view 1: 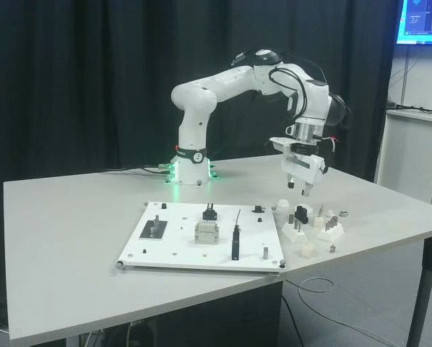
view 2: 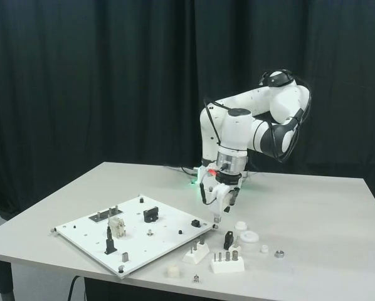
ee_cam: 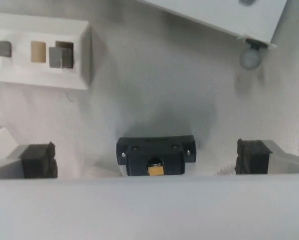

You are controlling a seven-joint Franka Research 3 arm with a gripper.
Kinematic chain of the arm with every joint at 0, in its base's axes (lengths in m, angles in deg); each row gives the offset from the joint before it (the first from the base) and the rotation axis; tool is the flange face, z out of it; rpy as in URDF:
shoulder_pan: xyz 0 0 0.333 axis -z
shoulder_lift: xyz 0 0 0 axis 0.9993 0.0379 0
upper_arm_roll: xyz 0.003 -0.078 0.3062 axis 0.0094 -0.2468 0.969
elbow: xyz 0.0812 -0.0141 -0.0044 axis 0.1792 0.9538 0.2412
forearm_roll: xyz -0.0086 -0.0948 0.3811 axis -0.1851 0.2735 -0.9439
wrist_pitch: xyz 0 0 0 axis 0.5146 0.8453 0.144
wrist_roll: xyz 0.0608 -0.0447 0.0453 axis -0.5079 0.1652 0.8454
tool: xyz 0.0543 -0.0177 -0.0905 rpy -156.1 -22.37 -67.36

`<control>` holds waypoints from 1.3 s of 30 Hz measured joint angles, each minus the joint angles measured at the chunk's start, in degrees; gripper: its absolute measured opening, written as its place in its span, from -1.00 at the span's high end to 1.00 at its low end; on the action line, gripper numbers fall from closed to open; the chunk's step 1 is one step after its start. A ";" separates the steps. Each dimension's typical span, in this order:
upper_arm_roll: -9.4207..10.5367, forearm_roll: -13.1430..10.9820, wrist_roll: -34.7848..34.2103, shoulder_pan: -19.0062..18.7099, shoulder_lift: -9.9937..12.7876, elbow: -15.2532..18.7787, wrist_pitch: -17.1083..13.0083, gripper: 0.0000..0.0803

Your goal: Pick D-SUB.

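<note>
Above the grey table (view 1: 71, 217), beyond the near corner of the white board (view 2: 81, 241), my gripper (ee_cam: 144, 160) hangs with its two black fingertips (ee_cam: 38, 161) spread wide apart and nothing between them. Straight below, midway between the tips in the wrist view, the black D-SUB (ee_cam: 155, 156) stands on the tabletop, untouched, well below the fingers. From the second room view it is the small black block (view 2: 228, 239) just under my hand, close beside the board's edge.

Near it sits a white holder (ee_cam: 39, 50) with grey pegs standing in its slots; the second room view shows two such holders (view 2: 227, 262) side by side in front of the connector. A white gear (view 2: 249, 236) and a few small round parts lie on the table just beyond. My white arm (view 1: 223, 83) arches over from its base (view 1: 191, 168), where green light shows.
</note>
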 joint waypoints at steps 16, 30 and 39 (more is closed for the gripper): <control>-1.40 1.24 0.98 0.05 0.00 0.00 0.70 -0.99; -2.82 2.19 3.35 0.18 -0.02 -0.03 1.26 -0.99; -3.95 2.13 -1.96 0.21 -0.05 -0.41 2.68 -0.99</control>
